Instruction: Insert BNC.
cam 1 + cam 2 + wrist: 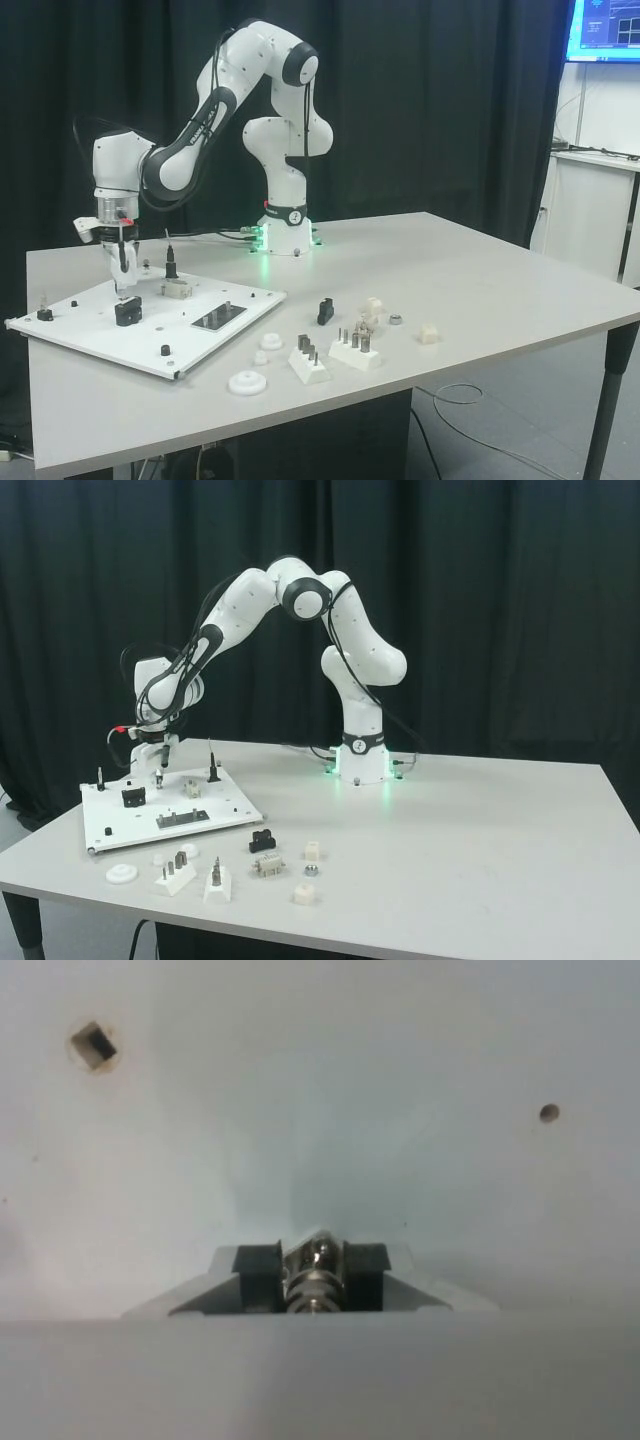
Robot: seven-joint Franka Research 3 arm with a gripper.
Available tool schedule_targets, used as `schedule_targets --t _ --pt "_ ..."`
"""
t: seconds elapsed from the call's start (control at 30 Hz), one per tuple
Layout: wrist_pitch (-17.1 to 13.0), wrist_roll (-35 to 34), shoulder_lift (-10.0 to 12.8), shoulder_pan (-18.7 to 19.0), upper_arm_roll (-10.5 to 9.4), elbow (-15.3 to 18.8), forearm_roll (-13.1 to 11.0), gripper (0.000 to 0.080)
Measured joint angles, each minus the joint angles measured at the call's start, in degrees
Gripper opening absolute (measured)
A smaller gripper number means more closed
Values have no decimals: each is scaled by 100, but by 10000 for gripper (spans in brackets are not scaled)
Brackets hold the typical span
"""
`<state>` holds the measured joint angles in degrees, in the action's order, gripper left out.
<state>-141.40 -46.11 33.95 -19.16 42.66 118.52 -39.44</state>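
My gripper [314, 1278]: I am clamping both black finger pads [257, 1275] tight around the BNC connector, one on each side of it, with no gap showing.
BNC connector [316, 1272]: it is sitting upright between my fingertips, its metal body pointing straight down at the white board [330, 1110]; I cannot tell whether its tip is touching the board.
My arm [235, 615]: I am reaching out from my base [361, 763] at the back of the desk [480, 270] and over the board, my wrist pointing downward.
White board: it is lying on the desk's left end in the first room view, near the front edge; I am hovering over its far part.
Black block [127, 313]: it is standing on the board just below my gripper in the first room view, nearer the board's front edge.
Black upright pin [170, 262]: it is rising from the board just beside my gripper, toward my base.
Black plate [219, 317]: it is lying flat on the board, nearer the desk's middle.
Loose parts [340, 345]: white blocks, white rings and a small black piece are lying on the desk beyond the board's edge, well apart from my gripper.
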Motion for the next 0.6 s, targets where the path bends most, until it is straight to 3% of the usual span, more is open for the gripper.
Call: schedule_targets --t 0.6 --pt "-4 -584 7 1 1 0 3 125"
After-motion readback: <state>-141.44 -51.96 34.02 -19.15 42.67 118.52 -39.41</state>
